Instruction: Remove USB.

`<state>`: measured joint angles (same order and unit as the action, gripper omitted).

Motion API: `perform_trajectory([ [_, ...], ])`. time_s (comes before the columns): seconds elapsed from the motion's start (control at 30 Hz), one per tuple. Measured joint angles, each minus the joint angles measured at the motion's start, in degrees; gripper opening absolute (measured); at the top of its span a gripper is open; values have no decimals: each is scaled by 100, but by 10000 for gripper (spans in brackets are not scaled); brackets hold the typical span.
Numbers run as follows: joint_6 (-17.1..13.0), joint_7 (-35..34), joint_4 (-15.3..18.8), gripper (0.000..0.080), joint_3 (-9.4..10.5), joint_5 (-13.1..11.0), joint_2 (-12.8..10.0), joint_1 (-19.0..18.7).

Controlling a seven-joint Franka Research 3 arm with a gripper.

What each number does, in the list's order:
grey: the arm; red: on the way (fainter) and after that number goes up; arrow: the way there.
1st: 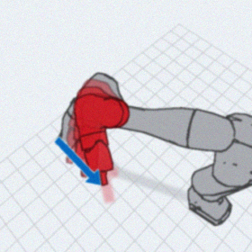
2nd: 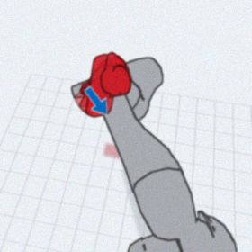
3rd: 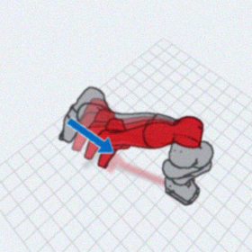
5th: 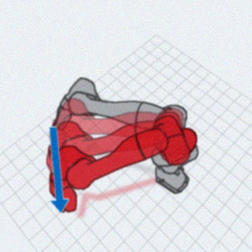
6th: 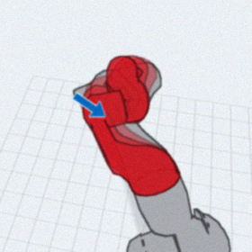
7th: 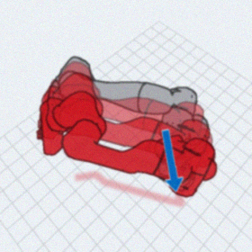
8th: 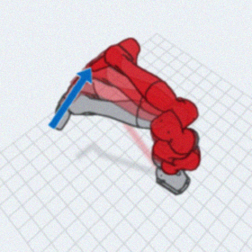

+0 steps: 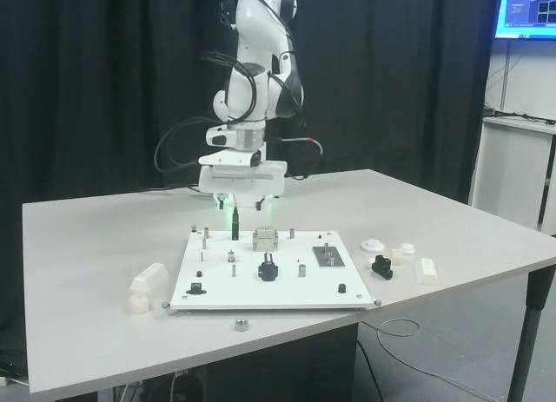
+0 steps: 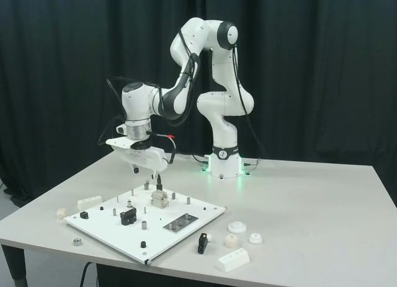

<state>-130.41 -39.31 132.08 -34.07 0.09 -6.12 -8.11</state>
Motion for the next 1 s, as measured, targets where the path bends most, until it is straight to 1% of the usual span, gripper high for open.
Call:
perform_trajectory([
  [0.13,14,0,79,800,0,78,0,0],
  [0.43,120,0,282,800,-4,113,0,1],
  [0.6,280,0,339,800,-4,170,0,1],
  [1.0,669,0,393,800,-4,198,12,-2],
])
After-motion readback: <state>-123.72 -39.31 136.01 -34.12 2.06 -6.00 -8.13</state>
